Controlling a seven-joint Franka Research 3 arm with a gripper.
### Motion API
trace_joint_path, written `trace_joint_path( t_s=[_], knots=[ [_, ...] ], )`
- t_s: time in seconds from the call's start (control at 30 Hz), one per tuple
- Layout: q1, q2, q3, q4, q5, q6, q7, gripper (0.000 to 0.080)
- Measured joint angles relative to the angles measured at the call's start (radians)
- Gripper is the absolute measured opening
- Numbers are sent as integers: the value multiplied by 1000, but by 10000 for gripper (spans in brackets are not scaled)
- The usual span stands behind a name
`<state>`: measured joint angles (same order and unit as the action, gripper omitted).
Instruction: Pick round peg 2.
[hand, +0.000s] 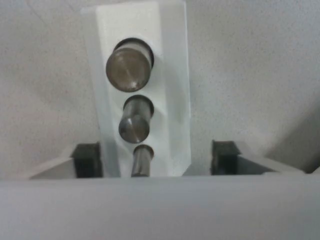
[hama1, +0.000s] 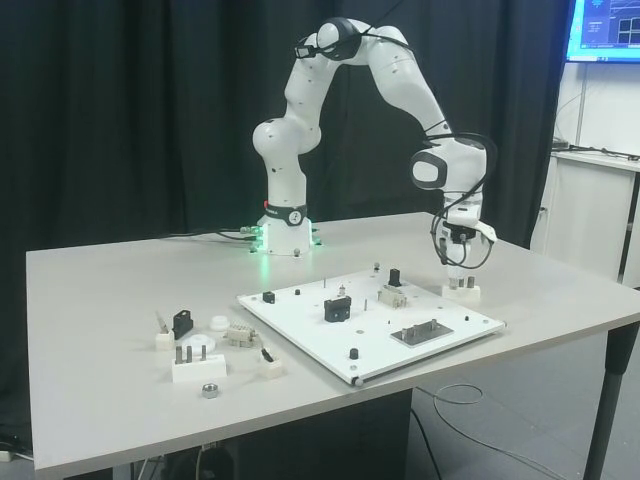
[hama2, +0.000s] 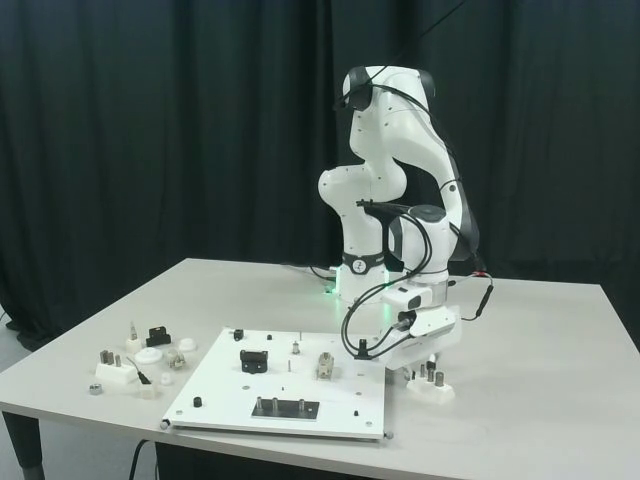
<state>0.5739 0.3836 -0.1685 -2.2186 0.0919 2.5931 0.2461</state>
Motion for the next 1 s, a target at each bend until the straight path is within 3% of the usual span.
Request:
trace_joint_path(
  t_s=[0.17,0.2,0.4,0.43,0.57,0.6,1.0],
  knots=[
    [0,0,0,0,0,-8,0,682],
    [0,0,0,0,0,-9,0,332],
    [0,0,1,0,0,-12,3,332],
    [0,0,2,0,0,-12,4,148],
    [0,-1,5,0,0,-14,9,148],
    [0,-1,6,0,0,-15,11,63],
    [0,-37,15,2,0,-63,53,63]
  ],
)
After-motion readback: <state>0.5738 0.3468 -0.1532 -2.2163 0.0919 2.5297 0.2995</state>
